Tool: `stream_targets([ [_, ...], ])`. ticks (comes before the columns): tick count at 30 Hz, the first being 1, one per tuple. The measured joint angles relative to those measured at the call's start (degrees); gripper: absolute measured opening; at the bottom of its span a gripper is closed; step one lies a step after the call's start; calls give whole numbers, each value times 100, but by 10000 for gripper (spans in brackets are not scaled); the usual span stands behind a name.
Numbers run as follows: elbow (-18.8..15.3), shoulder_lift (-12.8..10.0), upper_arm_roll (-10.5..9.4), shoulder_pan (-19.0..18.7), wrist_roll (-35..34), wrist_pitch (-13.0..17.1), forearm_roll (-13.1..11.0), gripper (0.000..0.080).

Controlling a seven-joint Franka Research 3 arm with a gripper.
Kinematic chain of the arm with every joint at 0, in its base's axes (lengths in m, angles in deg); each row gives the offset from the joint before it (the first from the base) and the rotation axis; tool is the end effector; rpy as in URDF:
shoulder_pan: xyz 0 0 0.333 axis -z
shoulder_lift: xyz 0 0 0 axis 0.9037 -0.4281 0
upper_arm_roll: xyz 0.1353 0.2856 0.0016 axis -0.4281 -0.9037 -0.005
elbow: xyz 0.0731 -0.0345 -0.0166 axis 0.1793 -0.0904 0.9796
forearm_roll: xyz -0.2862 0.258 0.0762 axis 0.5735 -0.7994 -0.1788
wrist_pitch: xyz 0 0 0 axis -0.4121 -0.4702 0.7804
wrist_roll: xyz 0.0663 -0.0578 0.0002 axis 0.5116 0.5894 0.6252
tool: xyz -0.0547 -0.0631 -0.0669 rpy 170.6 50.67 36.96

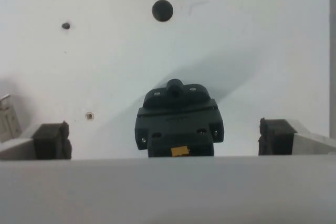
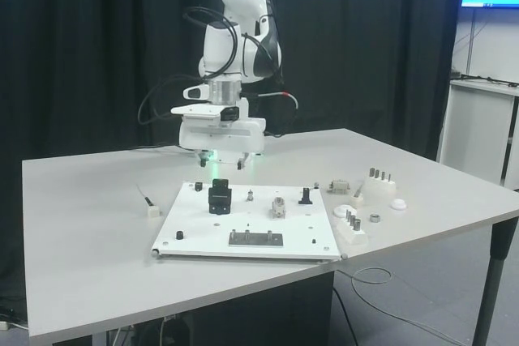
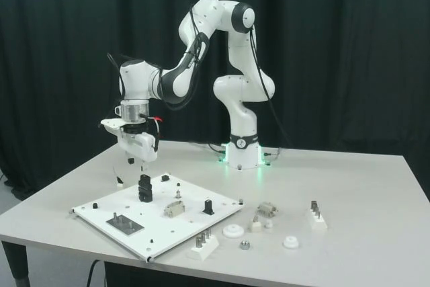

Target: Pick Ethernet.

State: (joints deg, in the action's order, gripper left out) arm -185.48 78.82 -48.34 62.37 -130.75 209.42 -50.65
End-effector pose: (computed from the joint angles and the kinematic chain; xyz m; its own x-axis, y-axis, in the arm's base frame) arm 0.4993 -0.2576 0.3242 0.1571 -0.9871 0.0321 -0.9865 -0.1584 -0.0420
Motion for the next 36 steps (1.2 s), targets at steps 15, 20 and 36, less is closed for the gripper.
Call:
stream_targets([
  [15, 182, 74, -1, -33, -57, -228, 42, 800],
  [20, 233, 119, -1, -60, -94, -324, 82, 800],
  [36, 425, 176, -1, -134, -294, -548, 331, 800],
])
